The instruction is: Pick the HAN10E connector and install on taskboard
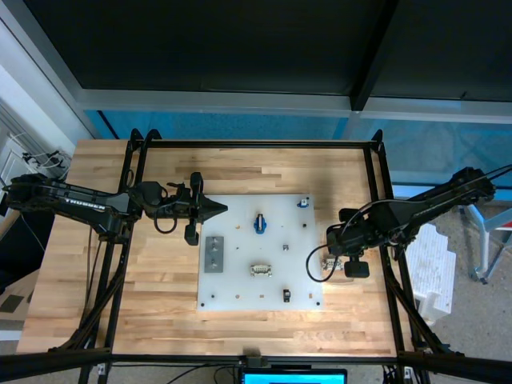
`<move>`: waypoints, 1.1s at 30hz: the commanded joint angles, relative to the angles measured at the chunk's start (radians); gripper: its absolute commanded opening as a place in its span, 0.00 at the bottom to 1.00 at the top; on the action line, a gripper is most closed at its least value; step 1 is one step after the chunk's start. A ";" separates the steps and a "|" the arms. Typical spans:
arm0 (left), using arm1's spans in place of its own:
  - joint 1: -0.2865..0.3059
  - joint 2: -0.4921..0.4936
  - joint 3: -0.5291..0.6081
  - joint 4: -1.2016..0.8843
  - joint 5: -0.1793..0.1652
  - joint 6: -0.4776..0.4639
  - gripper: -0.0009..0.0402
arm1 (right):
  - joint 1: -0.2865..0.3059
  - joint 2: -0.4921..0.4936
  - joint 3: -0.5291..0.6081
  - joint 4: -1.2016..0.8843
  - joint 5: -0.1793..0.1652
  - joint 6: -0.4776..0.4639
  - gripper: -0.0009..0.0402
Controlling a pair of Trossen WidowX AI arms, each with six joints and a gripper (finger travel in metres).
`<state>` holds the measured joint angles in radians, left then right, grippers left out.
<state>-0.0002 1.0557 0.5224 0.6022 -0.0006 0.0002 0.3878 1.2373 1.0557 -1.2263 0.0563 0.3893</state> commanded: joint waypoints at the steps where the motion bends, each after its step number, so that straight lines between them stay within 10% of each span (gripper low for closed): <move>1: 0.000 0.000 0.000 0.000 0.000 0.000 0.02 | 0.005 0.020 0.000 0.009 -0.003 0.011 0.03; 17: 0.000 0.000 0.000 0.000 0.000 0.000 0.02 | 0.041 0.032 -0.048 0.080 0.005 0.024 0.54; 33: 0.000 0.000 0.000 0.000 0.000 0.000 0.02 | 0.056 0.066 -0.153 0.213 0.029 0.050 0.75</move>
<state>-0.0002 1.0554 0.5228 0.6025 -0.0002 0.0002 0.4431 1.3037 0.9123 -1.0218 0.0856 0.4400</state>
